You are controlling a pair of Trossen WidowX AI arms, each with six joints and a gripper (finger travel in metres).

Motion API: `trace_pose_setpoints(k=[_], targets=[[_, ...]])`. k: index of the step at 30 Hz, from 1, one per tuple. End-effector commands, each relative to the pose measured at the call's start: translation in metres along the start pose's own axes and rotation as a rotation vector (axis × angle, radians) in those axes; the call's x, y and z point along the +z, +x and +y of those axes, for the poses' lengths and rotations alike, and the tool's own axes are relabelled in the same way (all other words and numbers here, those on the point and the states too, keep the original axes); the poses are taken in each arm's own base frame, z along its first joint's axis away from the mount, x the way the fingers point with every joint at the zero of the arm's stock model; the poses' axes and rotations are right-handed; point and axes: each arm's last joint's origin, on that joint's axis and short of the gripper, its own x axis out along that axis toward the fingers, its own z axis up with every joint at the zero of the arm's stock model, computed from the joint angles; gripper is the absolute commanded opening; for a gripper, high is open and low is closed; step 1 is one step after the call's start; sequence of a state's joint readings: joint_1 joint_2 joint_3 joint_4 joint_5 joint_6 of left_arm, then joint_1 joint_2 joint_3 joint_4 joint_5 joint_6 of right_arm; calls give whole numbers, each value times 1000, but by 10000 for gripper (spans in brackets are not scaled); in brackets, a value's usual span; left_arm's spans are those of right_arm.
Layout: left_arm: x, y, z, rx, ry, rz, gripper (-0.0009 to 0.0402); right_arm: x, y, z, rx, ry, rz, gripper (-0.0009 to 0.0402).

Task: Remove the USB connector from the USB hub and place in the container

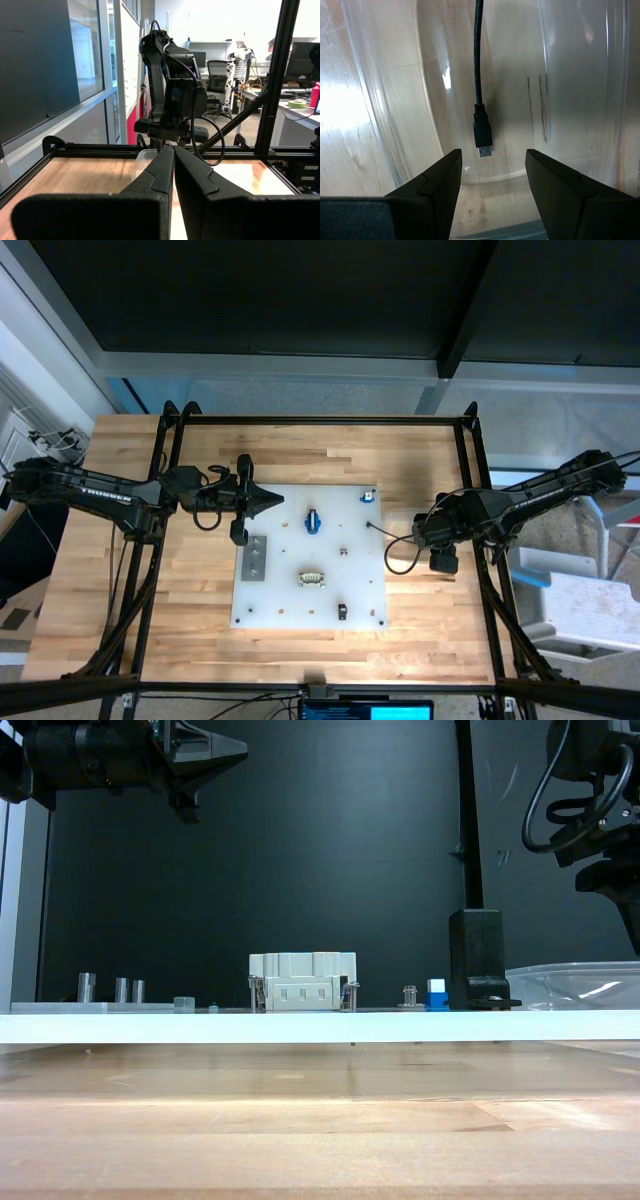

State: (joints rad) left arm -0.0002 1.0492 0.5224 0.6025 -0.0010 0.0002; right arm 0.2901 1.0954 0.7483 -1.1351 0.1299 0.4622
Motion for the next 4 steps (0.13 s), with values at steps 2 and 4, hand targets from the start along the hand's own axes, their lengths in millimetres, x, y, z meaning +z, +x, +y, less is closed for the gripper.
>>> trace_pose_setpoints(k=[2, 4], targets=[[0, 0, 0, 0, 0, -1, 0, 0, 0, 0, 2, 1, -4, 177], [0, 0, 0, 0, 0, 0, 1, 0, 0, 0, 2, 1, -4, 177]])
